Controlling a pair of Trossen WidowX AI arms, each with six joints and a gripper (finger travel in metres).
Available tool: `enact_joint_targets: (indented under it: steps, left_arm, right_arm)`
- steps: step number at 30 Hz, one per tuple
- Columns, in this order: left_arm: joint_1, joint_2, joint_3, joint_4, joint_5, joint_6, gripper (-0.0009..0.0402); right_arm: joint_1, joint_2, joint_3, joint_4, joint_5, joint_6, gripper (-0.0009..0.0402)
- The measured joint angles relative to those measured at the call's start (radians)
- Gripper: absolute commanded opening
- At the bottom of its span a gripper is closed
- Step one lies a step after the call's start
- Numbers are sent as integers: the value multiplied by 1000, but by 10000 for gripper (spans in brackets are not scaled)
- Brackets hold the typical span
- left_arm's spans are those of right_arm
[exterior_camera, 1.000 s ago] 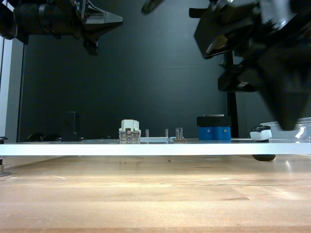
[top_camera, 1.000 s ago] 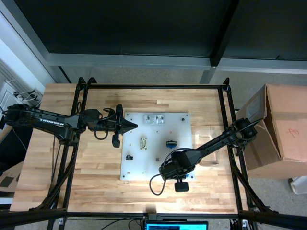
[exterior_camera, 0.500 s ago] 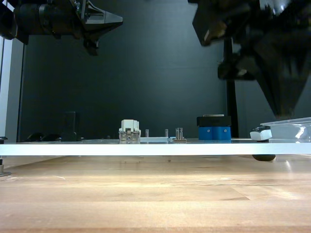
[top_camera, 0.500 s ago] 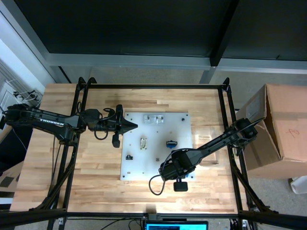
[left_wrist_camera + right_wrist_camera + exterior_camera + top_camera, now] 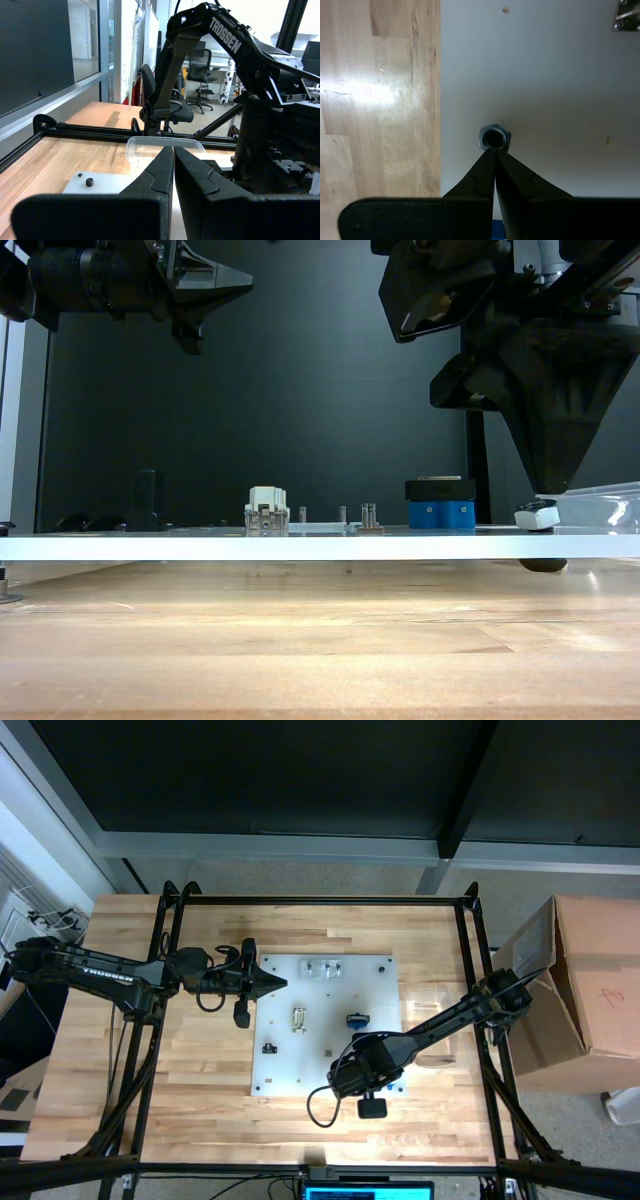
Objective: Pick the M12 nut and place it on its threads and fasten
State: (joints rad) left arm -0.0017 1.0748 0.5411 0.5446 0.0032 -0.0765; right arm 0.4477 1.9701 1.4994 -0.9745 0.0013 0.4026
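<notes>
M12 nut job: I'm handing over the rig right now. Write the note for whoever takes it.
Left gripper: shut, empty, raised over the board's left side.
Right gripper: shut, empty, its tips right beside the M12 nut near the board's near right edge.
Nut: held by neither gripper, apparently on its stud; how far down, cannot tell.
Left to do: check it is fully fastened.

A butcher-block wooden table [image 5: 200,1120] carries it all. A white board [image 5: 295,1075] sits flat at its middle, raised slightly off the wood. A clear tray [image 5: 440,992] rests just beside the board's right edge. A black frame [image 5: 320,901] rims the tabletop.
</notes>
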Motion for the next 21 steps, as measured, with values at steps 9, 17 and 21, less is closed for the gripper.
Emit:
enact_joint_targets:
  steps: [9, 17, 21]
  left_arm:
    - [0, 0, 0, 0, 0, 0, 0]
    - [0, 0, 0, 0, 0, 0, 0]
    - [0, 0, 0, 0, 0, 0, 0]
  right_arm:
    - [-1, 0, -19, 7, 6, -11, 0]
    - [-3, -9, -19, 8, 6, -3, 0]
    - [-3, -24, -11, -12, 6, 4, 0]
